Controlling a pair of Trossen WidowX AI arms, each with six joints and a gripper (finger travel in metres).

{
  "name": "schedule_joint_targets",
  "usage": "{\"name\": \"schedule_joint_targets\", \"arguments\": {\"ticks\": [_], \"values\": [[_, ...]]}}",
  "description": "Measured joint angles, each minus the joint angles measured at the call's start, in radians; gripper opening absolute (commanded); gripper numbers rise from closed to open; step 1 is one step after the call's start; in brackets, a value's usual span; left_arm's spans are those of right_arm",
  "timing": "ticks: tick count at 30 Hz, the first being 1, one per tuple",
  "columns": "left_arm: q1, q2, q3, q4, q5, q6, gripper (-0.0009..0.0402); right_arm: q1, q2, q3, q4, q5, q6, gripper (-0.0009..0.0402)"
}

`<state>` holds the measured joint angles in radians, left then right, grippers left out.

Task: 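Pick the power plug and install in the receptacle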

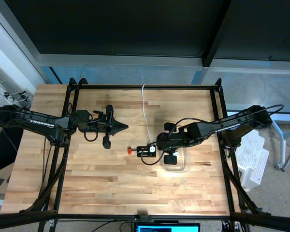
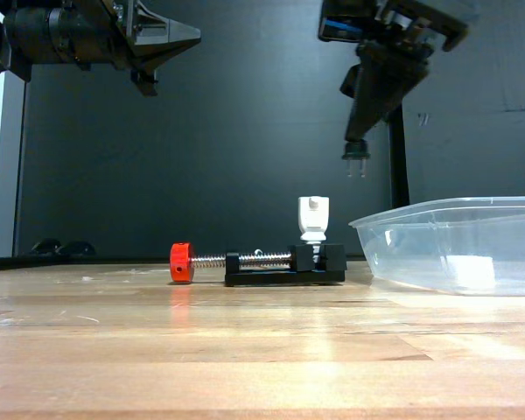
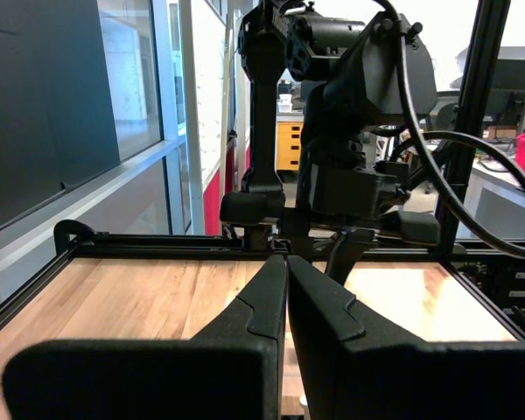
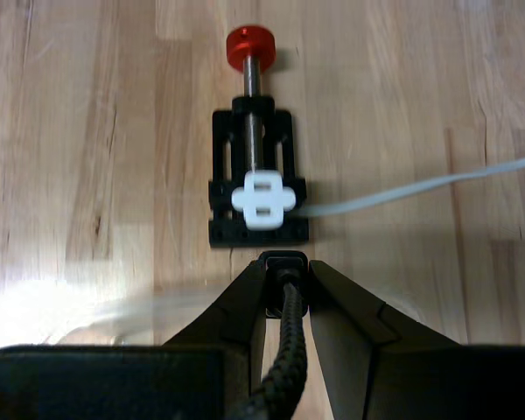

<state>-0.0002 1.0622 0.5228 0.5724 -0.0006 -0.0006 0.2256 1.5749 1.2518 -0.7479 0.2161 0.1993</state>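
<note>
A small black power plug [image 2: 357,158] hangs in the air with its two prongs pointing down, and my right gripper [image 2: 361,140] is shut on it. It is above and a little to the right of the white receptacle [image 2: 313,216], apart from it. The receptacle [image 4: 264,199] stands upright in a black vise [image 4: 220,197] with a red knob [image 4: 249,41], its two slots facing up. The plug [image 4: 284,264] shows between the right gripper's fingertips [image 4: 285,268]. My left gripper [image 1: 123,127] is shut, empty and held high over the table's left half.
A clear plastic tray [image 2: 437,229] lies just right of the vise with a small white cube [image 2: 471,271] in it. The receptacle's white cable [image 1: 145,108] runs to the table's far edge. A black frame [image 1: 145,87] borders the table.
</note>
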Motion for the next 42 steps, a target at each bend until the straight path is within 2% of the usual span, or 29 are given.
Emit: {"name": "schedule_joint_targets", "arguments": {"ticks": [12, 42], "values": [[0.000, 0.000, 0.000, 0.000, 0.000, 0.000, 0.0000, -0.013, 0.119, 0.101, 0.008, -0.001, -0.027, 0.0000], [0.000, 0.000, 0.000, 0.000, 0.000, 0.000, 0.0000, -0.014, 0.143, 0.091, 0.060, -0.011, -0.026, 0.0000]]}}
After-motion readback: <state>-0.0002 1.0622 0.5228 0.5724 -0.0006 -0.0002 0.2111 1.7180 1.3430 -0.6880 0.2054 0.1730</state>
